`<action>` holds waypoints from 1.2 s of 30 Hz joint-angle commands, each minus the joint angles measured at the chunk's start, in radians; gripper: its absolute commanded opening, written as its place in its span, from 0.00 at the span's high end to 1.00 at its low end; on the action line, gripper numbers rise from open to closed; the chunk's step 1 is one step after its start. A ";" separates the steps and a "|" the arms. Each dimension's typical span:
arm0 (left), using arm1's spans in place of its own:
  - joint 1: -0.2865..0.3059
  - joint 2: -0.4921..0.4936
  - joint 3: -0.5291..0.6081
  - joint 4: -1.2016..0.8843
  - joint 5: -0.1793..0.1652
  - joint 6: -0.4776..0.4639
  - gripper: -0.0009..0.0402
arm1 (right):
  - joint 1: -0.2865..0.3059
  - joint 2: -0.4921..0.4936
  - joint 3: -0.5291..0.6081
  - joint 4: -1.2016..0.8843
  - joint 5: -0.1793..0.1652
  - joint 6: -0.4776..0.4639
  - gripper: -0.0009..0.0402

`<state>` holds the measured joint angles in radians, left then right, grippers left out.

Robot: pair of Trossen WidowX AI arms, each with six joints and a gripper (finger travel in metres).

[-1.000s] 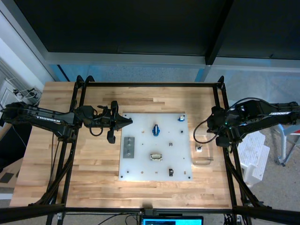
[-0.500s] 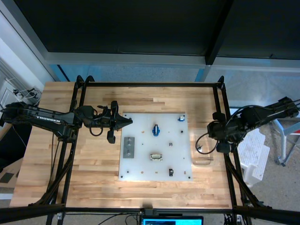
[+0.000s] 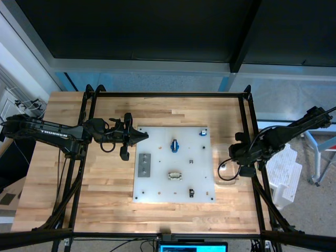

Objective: Pick the USB connector and install on taskboard

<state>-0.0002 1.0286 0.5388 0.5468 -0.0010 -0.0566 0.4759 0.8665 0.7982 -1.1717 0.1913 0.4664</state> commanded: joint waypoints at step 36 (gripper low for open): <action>0.000 0.000 0.000 0.000 0.000 0.000 0.98 | 0.013 0.170 -0.121 0.210 0.019 -0.011 0.58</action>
